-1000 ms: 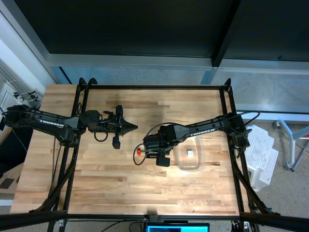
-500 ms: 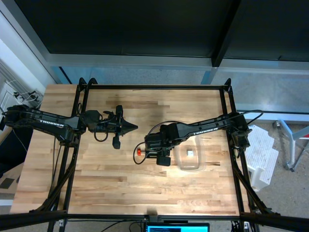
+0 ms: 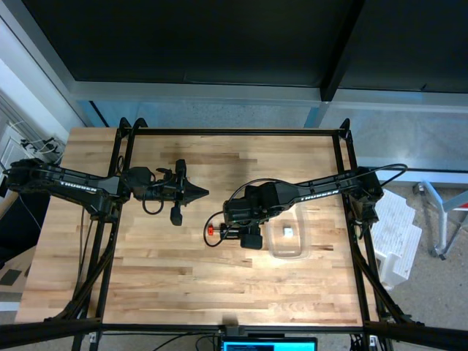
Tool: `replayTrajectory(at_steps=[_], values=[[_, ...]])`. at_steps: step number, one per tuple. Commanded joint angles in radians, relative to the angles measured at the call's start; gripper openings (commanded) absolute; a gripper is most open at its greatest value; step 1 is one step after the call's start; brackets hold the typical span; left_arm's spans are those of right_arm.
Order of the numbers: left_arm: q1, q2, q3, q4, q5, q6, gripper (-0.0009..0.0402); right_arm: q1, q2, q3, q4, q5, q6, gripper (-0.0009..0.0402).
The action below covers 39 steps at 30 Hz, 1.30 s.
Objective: Pick the USB-C connector and install on taskboard
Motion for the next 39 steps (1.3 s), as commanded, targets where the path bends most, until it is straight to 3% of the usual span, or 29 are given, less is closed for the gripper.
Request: replayTrajectory(at_steps=[1, 10, 17, 29, 39], values=[[0.0, 0.0, 0.0, 0.0, 0.0, 0.0, 0.0, 0.0, 0.002, 0.001, 0.0, 0.0, -0.002, 0.0193], [0.0, 0.0, 0.0, 0.0, 0.0, 0.0, 0.0, -0.002, -0.022, 0.001, 0.031, 0.01, -0.031, 0.0192], [0.0, 0.0, 0.0, 0.001, 0.0, 0.0, 0.0, -0.011, -0.105, -0.061, 0.177, 0.009, -0.091, 0.0192], [0.0, 0.0, 0.0, 0.0, 0.0, 0.0, 0.0, -0.053, -0.385, -0.388, 0.583, 0.008, -0.164, 0.0189], [0.0, 0.0, 0.0, 0.0, 0.0, 0.0, 0.0, -0.091, -0.601, -0.672, 0.957, 0.008, -0.21, 0.0114]])
